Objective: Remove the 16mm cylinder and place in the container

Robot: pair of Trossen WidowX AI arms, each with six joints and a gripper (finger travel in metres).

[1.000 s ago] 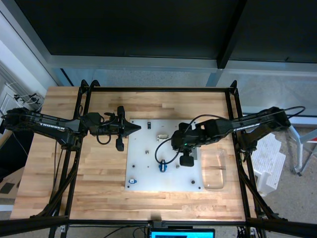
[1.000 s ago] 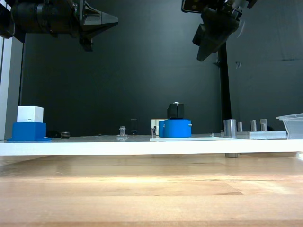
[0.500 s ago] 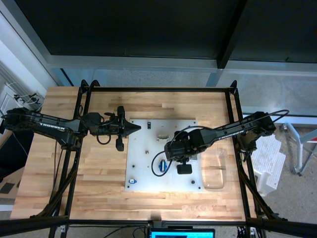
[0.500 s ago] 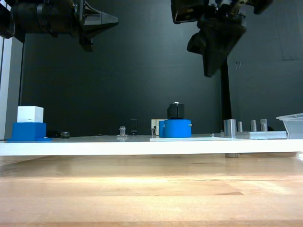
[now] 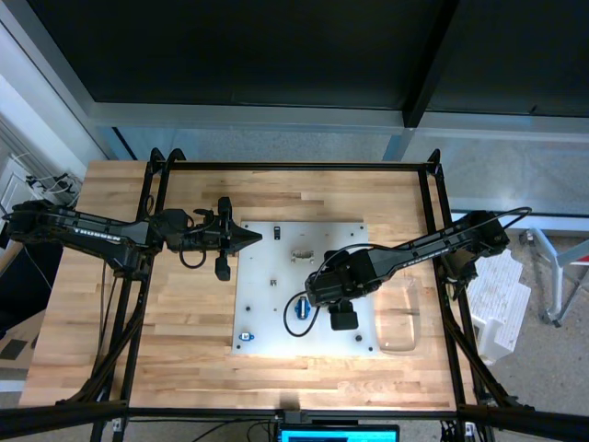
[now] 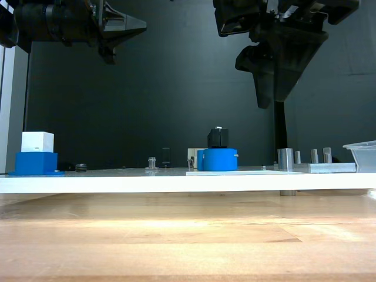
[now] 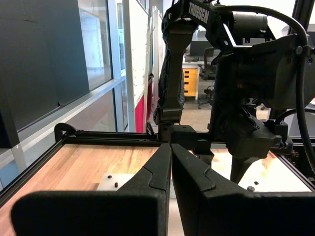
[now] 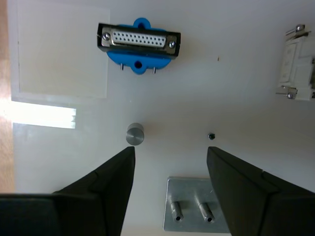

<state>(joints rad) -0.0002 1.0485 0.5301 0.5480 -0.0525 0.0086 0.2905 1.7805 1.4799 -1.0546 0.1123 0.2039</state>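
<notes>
The 16mm cylinder (image 8: 135, 134) is a short silver peg standing upright on the white board (image 5: 276, 313). In the low view the 16mm cylinder (image 6: 285, 159) stands just right of the blue fitting. My right gripper (image 8: 170, 150) hangs open well above the board, pointing down, and the peg lies just beyond one fingertip (image 8: 125, 157). That right gripper (image 6: 271, 94) holds nothing. The clear container (image 5: 400, 318) lies at the board's right edge, and its rim (image 6: 361, 147) shows in the low view. My left gripper (image 5: 250, 238) is shut and parked high at the board's far left corner.
A blue connector fitting (image 8: 139, 44) sits beyond the peg. A grey metal block (image 8: 194, 211) with thin pegs lies beside it, also seen as the grey metal block (image 6: 329, 167) low on the right. A blue base carrying a white cube (image 6: 36, 155) stands far left.
My right arm has swung towards the table's near edge and a little leftward over the board, and sits lower. The left arm has not moved.
</notes>
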